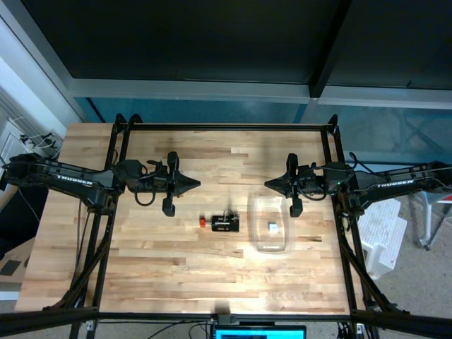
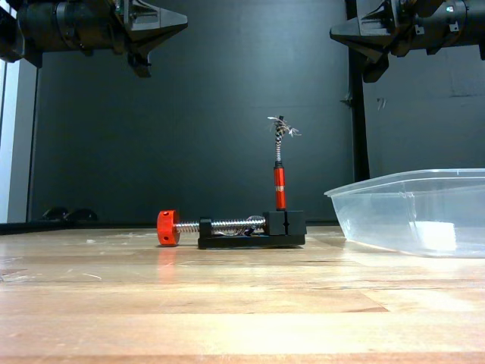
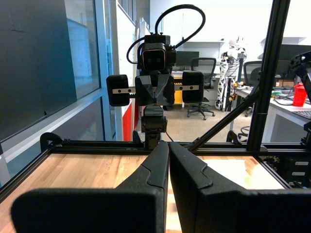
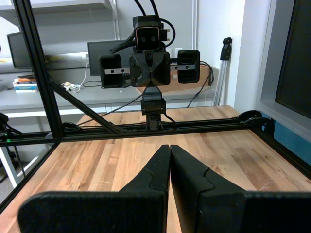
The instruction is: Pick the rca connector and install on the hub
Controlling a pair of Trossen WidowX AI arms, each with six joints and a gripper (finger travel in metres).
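Note:
The hub [image 1: 226, 224] lies mid-table, a small black block [image 2: 254, 230] with a red knob [image 2: 167, 227] at its left end. On its right part the rca connector [image 2: 280, 182] stands upright, a slim plug with a red sleeve, a silvery neck and a frayed wire tip. My left gripper [image 1: 196, 184] hangs high above the table, left of and behind the hub, and is shut on nothing [image 3: 168, 148]. My right gripper [image 1: 268, 184] faces it from the right at the same height, also shut and empty [image 4: 170, 148]. Neither touches the hub.
A clear plastic tray [image 1: 258, 240] sits just right of the hub, below the right gripper, with a small white cube [image 1: 272, 227] inside. A black frame [image 1: 226, 127] runs along the table's back and sides.

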